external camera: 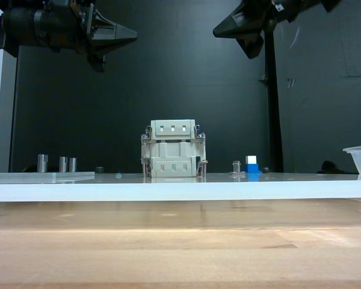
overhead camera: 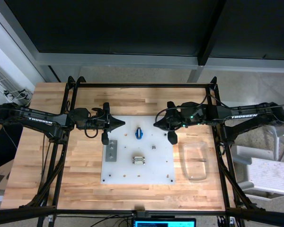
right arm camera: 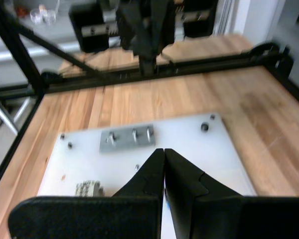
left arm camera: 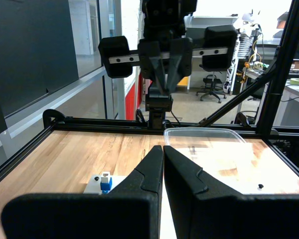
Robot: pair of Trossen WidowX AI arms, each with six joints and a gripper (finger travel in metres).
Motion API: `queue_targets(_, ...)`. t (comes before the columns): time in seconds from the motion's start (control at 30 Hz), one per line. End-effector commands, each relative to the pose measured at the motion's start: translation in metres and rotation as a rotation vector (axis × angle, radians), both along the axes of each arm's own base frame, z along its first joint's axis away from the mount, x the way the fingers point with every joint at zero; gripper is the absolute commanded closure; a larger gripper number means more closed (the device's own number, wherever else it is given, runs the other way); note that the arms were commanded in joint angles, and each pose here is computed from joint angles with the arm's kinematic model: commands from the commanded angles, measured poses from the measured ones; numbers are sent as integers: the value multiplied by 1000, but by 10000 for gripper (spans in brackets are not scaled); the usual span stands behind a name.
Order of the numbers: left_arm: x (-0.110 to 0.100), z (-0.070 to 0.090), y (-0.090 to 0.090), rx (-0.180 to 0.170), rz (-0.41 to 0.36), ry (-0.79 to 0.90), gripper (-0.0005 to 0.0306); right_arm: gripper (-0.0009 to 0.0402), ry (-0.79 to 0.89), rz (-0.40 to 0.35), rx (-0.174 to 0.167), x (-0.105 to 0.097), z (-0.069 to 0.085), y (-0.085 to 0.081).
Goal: Remove the HAN10-E connector and place it in the container
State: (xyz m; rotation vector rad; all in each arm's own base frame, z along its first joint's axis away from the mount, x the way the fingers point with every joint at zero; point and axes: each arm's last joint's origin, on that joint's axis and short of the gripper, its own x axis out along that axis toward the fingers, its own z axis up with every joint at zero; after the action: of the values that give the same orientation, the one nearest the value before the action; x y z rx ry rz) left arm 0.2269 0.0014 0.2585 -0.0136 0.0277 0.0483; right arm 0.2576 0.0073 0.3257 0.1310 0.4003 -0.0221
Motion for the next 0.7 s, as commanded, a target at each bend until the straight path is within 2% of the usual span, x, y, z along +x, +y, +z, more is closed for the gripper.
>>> queue_targets(0.03,0,0,0,0,0,0,300,393,83,14,0,9,8,4)
queue_targets(0.47,0,0,0,0,0,0,300,393,342,94,-25,52,47,32)
queue_targets(0.7,0,0,0,0,0,-1,300,393,405,121,-36,77,53,45)
